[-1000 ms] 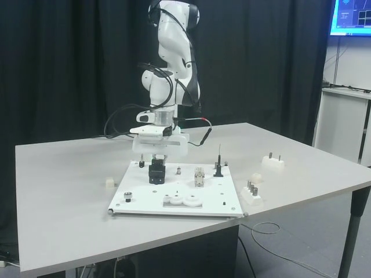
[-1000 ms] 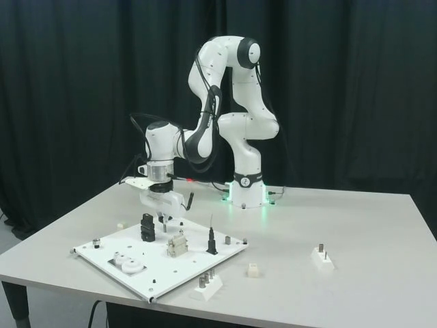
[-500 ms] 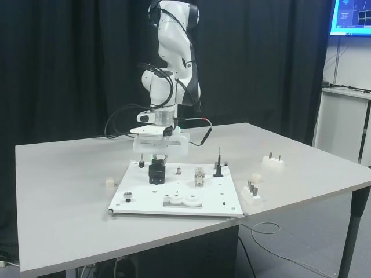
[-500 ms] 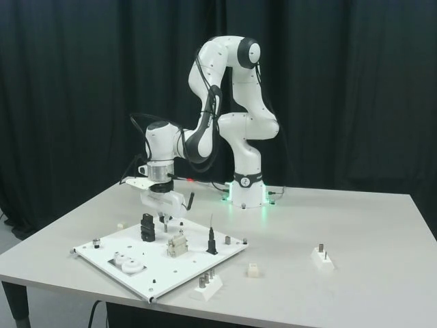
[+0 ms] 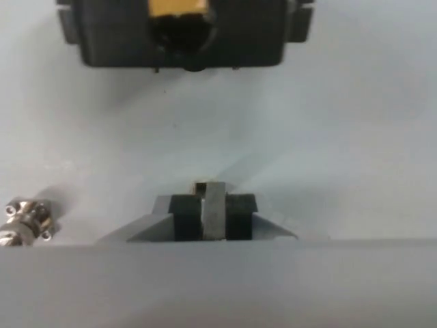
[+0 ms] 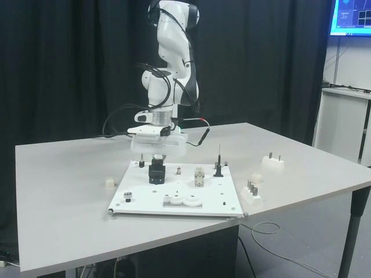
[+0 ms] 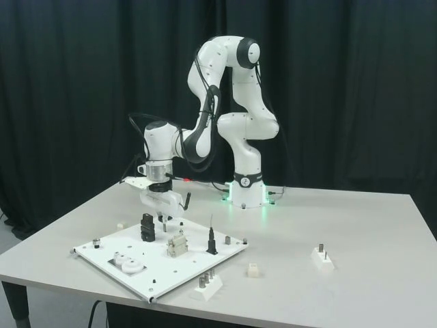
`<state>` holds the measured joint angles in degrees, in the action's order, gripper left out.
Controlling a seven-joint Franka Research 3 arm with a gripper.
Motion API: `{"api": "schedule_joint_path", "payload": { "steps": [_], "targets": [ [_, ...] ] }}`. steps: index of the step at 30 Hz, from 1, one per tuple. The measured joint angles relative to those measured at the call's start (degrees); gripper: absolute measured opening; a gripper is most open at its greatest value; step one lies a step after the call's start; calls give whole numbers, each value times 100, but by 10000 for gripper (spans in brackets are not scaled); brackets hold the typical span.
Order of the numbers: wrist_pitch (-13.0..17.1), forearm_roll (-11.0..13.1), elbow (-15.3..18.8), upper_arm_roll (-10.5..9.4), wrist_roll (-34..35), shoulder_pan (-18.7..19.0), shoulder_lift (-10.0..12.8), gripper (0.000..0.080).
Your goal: Insert square peg 2.
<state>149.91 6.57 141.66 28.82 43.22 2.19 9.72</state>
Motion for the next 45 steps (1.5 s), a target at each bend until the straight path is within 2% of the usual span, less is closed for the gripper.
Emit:
{"api": "schedule_joint_path", "payload": {
  "steps": [19,35,45],
  "targets": [
    [9,-1,-1,8,8,91,15,71],
    [110,-1,-3,11,33,107,192,71],
    [138,-19,-4,12,-497,129,202,71]
  ]
}}
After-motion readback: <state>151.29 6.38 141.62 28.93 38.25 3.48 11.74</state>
